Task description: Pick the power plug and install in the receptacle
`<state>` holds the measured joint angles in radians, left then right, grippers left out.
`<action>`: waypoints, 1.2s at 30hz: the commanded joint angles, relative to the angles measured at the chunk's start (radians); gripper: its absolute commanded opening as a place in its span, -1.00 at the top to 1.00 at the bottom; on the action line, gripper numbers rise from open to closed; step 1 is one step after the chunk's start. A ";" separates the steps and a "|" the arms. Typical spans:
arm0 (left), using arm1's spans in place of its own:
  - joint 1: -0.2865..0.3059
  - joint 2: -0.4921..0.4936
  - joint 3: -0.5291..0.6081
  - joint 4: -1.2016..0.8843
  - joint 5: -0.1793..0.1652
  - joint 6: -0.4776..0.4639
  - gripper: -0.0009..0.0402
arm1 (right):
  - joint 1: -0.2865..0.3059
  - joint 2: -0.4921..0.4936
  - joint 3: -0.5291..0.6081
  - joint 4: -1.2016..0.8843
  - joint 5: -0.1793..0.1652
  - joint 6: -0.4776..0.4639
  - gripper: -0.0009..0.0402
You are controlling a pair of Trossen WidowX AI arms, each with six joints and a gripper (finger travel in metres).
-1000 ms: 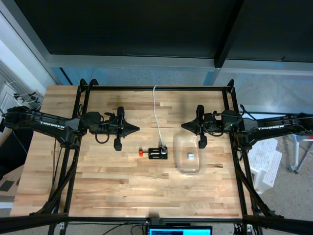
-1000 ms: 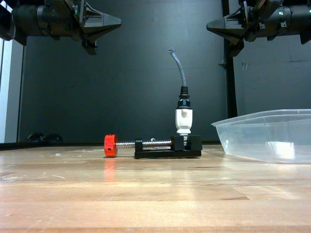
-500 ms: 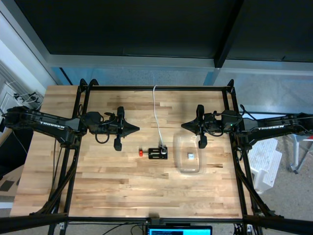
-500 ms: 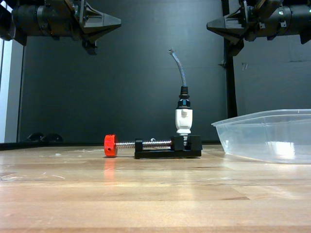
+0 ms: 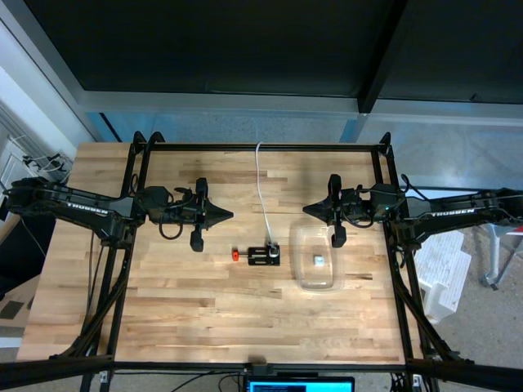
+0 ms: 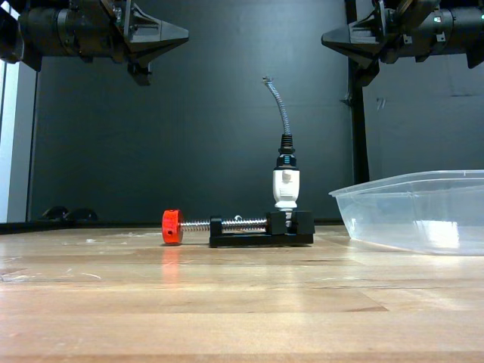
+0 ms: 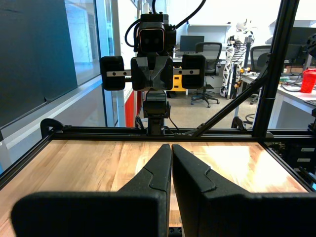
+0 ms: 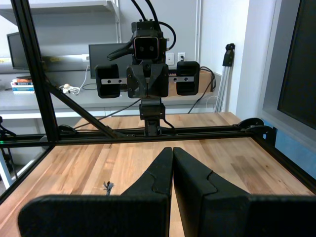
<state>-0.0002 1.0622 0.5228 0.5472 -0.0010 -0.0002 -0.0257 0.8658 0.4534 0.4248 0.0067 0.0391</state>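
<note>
The plug (image 6: pixel 286 160) stands straight up in the receptacle (image 6: pixel 286 189), with nothing holding it. It lies at 4 o'clock from the left pincer (image 5: pixel 230 215) and at 7 o'clock from the right pincer (image 5: pixel 306 210). Both pincers hang high, closed and empty.

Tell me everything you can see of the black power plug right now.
The black power plug stands upright in the white receptacle, itself held in the black vise. Its braided cable curves up freely. Nothing holds it: the left gripper and right gripper hover shut, high on either side.
</note>
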 commanded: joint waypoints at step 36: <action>0.000 0.000 0.000 0.000 0.000 0.000 0.96 | 0.015 0.000 0.008 0.027 0.003 0.017 0.96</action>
<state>-0.0002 1.0622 0.5224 0.5472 -0.0010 -0.0002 -0.0113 0.8658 0.4610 0.4534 0.0086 0.0547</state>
